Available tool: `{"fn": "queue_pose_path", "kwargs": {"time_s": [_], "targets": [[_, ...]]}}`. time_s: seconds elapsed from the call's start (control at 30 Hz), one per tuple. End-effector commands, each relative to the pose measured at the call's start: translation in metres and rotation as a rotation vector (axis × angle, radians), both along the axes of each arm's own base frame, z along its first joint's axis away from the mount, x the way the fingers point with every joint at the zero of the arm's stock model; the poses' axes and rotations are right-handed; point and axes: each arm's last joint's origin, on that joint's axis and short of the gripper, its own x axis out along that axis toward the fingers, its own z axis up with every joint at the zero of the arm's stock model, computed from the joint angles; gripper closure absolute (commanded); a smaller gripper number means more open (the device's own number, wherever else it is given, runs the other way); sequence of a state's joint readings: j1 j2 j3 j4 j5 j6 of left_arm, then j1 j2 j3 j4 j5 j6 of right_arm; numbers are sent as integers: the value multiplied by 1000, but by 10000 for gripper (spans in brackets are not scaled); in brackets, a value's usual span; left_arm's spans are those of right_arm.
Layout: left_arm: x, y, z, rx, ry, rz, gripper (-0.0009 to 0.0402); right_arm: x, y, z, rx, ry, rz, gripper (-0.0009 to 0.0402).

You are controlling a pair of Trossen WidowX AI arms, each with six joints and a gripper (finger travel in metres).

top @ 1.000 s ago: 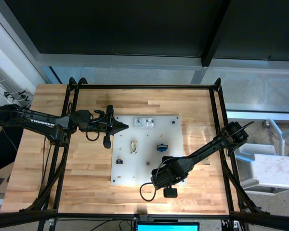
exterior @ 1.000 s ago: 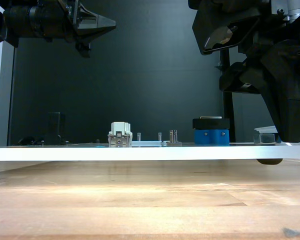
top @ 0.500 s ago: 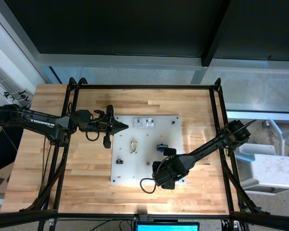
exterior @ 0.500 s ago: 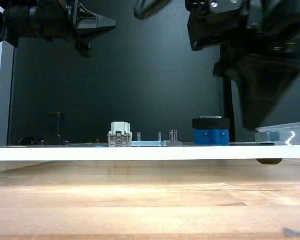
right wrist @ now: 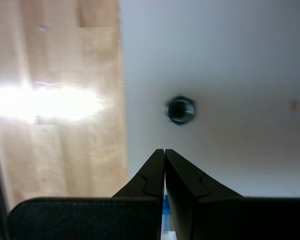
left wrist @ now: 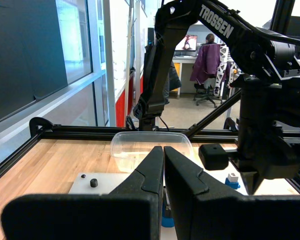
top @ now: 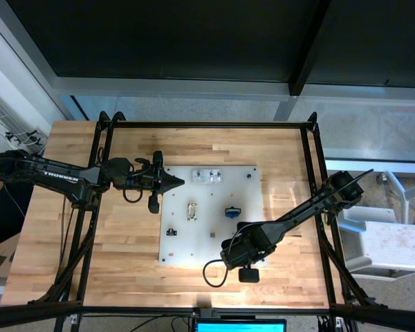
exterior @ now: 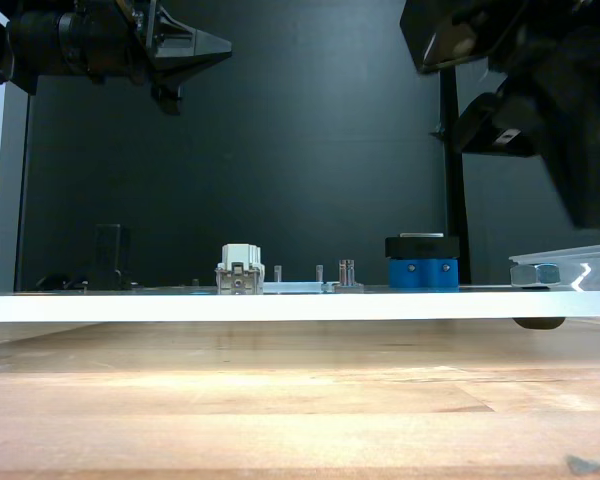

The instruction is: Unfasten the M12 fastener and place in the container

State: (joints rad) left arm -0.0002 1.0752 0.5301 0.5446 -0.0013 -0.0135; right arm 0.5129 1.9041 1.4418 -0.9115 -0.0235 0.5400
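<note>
Got the right gripper (right wrist: 164,151) hanging over the near right corner of the white board (top: 194,238), pointed straight down, jaws pinched together on nothing but air. Looking down through its own camera at the little silver nut (right wrist: 181,110): just ahead of the fingertips, clear of them, sitting on the board close to the edge next to the wooden table (top: 124,277). Can't tell from any view: on its stud, or just lying loose at that spot. Dark in the middle from above, low against the board from table height, no ribs showing underneath. Hidden under the right arm from up high, so no help there. Looks from table height like sitting inside the clear tray (left wrist: 151,134), but really only lined up in front of it. Plainly on white board in the wrist shot, so not in the tray. Tray itself toward the right side, past the board from the left arm's camera. Over on the other side, got the left gripper (top: 181,182) parked up in the air above the board's far left part, pointing across toward the right, jaws closed too, gripping nothing. Also spotted on the board: a blue block (exterior: 421,272) and a grey connector (exterior: 239,270), both well apart from the nut.
</note>
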Motion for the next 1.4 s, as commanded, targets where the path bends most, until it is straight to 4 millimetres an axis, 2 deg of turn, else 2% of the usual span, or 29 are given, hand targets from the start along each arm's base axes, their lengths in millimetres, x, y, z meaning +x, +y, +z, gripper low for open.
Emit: {"fn": "queue_pose_path", "kwargs": {"time_s": [0.03,0.4,1.33,1.4], "targets": [[0,0,0,0,0,0,393,3,2,-3,10,-9,2,393],[0,0,0,0,0,0,393,11,7,-18,19,-21,5,393],[0,0,0,0,0,0,393,8,4,-22,-31,-15,-1,393],[0,0,0,0,0,0,393,7,1,-21,-93,-24,-5,393]]}}
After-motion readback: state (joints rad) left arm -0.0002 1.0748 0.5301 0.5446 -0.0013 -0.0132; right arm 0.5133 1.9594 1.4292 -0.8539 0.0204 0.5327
